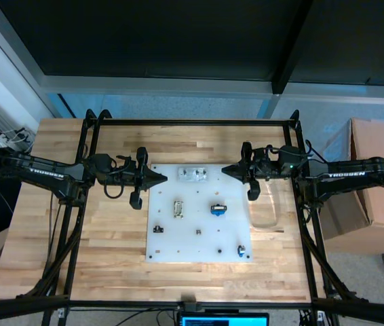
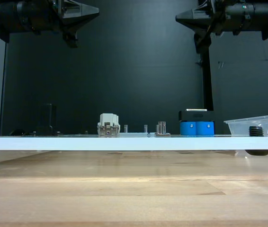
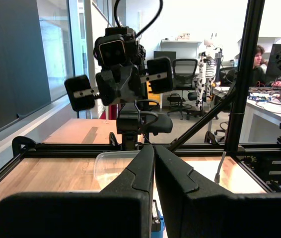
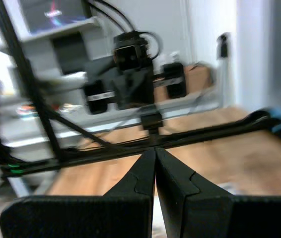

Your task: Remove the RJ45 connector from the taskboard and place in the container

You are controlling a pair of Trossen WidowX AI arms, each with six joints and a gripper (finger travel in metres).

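In the high view, the white taskboard (image 1: 199,241) lay in the middle of the wooden table (image 1: 77,251). The clear container (image 1: 268,207) stood just beside the board's right edge. The left gripper (image 1: 160,178) hung over the board's far left corner with its fingers pressed together and nothing between them. The right gripper (image 1: 226,170) pointed inward over the far right corner, likewise closed on nothing. The RJ45 connector (image 1: 194,175) appeared to be the pale, clear-looking piece sitting on the far part of the board between the two tips, apart from both. How deep it sat could not be told. Nearer lay a beige connector (image 1: 177,208) and a blue block (image 1: 218,209).

In the low view, both grippers hung high above the board (image 2: 124,143), the left gripper (image 2: 94,9) and the right gripper (image 2: 179,19) pointing toward each other, well apart. The beige connector (image 2: 108,126) and the blue block (image 2: 196,127) stood upright on the board, and the container (image 2: 262,122) showed at the right.

In the left wrist view, the left gripper (image 3: 154,149) had its two fingers flat against each other. Beyond them stood the container (image 3: 111,166) and the right arm (image 3: 123,79), facing back.

In the right wrist view, the right gripper (image 4: 155,152) was also drawn together with nothing held. The left arm (image 4: 133,84) showed opposite, blurred.
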